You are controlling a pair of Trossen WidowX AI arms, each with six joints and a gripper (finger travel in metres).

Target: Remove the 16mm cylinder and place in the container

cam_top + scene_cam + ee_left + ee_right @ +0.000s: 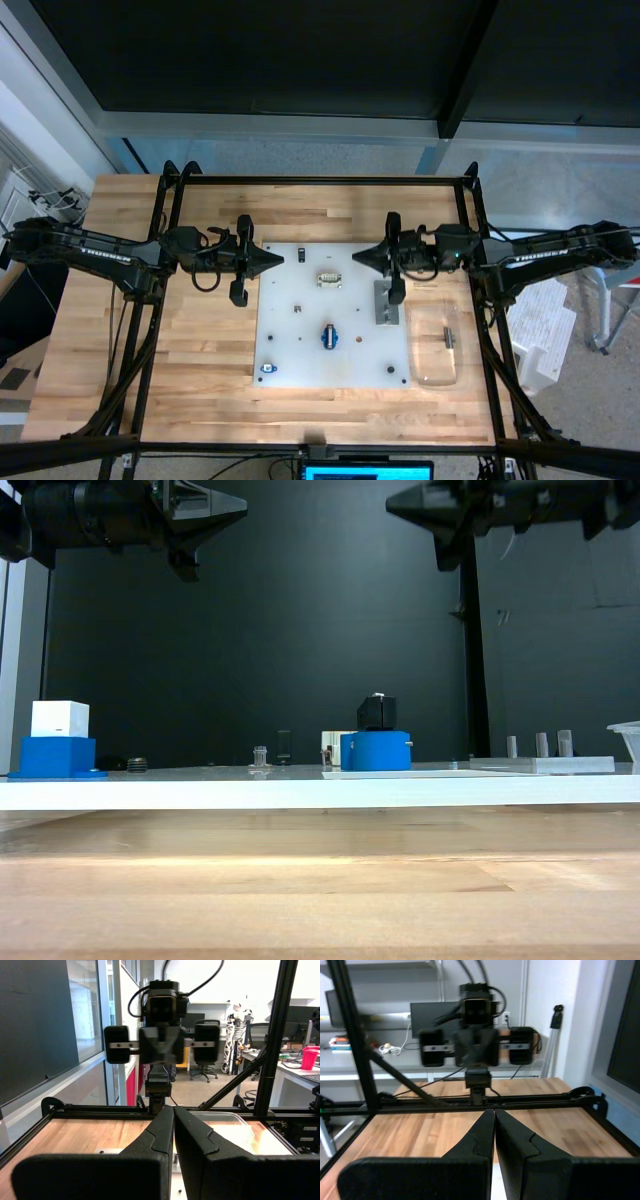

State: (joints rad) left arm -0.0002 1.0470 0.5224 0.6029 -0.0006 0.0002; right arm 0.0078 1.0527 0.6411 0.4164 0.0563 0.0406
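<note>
High view of a wooden table (200,400) with a white board (290,345) at its middle. I saw the cylinder (449,337) lying flat inside the container (422,360), the clear tray resting on the table just beside the board's right edge. The rod's long axis ran from the table's near edge toward its far edge, and it lay toward the tray's right wall. I judged the placing done, since the rod was in the tray and neither arm held it.

The left gripper (278,257) hung over the board's far left part, pointing inward, its jaws pressed together on nothing. The right gripper (358,255) hung opposite, pointing back at the left one, its jaws likewise together and empty. In the low view both hung well above the board.

The relation that mattered was that the cylinder lay to the right of the right gripper's tip and closer to the near edge, past the grey block (387,302), away from where those jaws pointed. The right arm was much the nearer. The left was well apart, across the board. Were another pick called for, I judged the right gripper would have to turn downward and close across the rod's width.
</note>
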